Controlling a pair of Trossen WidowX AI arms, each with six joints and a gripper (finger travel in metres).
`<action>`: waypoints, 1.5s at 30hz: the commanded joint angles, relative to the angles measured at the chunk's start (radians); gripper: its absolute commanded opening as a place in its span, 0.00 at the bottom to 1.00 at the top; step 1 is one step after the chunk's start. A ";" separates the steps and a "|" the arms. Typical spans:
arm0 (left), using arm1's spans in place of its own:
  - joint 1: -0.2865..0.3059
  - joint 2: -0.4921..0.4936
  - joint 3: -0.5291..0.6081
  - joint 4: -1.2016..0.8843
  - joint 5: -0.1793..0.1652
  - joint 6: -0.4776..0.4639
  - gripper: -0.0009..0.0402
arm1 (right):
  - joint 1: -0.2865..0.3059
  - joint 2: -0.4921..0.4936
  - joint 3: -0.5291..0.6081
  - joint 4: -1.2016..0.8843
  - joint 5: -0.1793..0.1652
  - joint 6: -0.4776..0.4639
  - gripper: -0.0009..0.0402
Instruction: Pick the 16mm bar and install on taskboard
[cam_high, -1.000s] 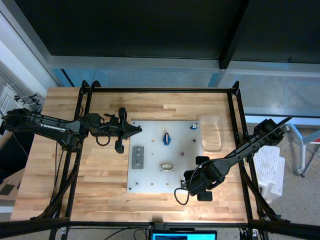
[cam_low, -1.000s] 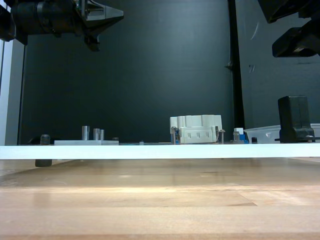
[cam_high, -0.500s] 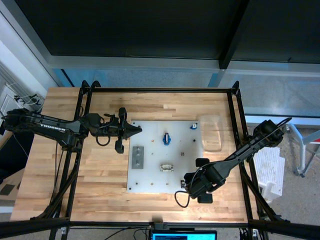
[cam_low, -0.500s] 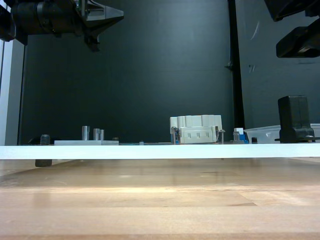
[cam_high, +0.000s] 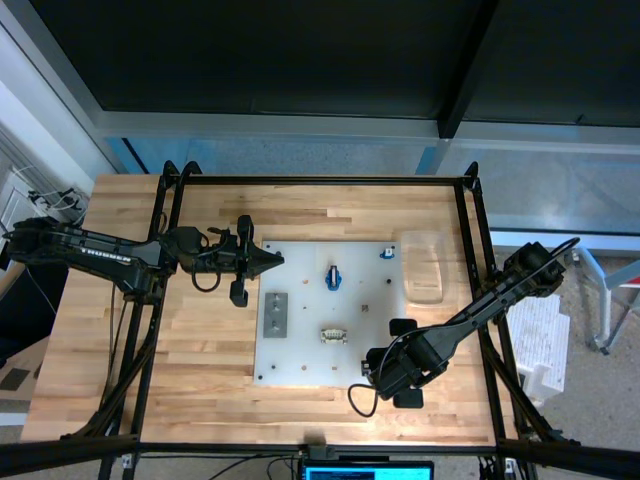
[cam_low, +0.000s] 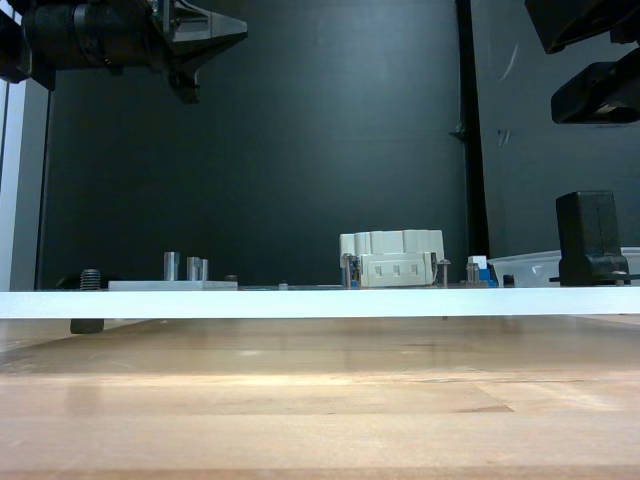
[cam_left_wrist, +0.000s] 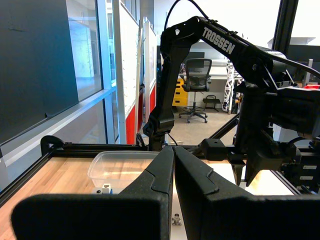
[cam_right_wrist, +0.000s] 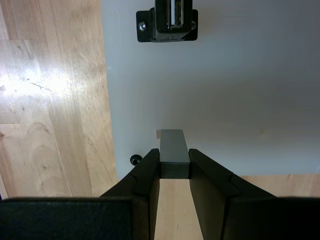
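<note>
My right gripper (cam_right_wrist: 174, 160) is shut on the 16mm bar (cam_right_wrist: 173, 144), a short grey metal stub held between its fingertips. It hangs over the near right corner of the white taskboard (cam_right_wrist: 235, 90), close to the board's edge and the wood. In the high view the right gripper (cam_high: 376, 372) covers the bar. The left gripper (cam_high: 274, 258) hovers shut and empty above the taskboard's (cam_high: 300, 352) far left corner, high up in the low view (cam_low: 236, 28).
The board carries a grey two-hole block (cam_high: 275, 313), a blue piece (cam_high: 333, 278), a white connector (cam_high: 334, 336) and a black component (cam_right_wrist: 167, 22) in front of the right gripper. A clear plastic tray (cam_high: 423, 268) lies right of the board. Black frame rails border the table.
The right gripper with the bar has shifted slightly left and toward the near edge. The left arm has not moved.
</note>
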 joint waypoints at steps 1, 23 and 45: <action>0.000 0.000 0.000 0.000 0.000 0.000 0.02 | 0.000 0.001 0.000 -0.001 0.000 0.000 0.04; 0.000 0.000 0.000 0.000 0.000 0.000 0.02 | 0.010 0.001 0.000 -0.003 -0.007 0.009 0.04; 0.000 0.000 0.000 0.000 0.000 0.000 0.02 | 0.010 0.003 -0.016 0.018 -0.008 0.008 0.04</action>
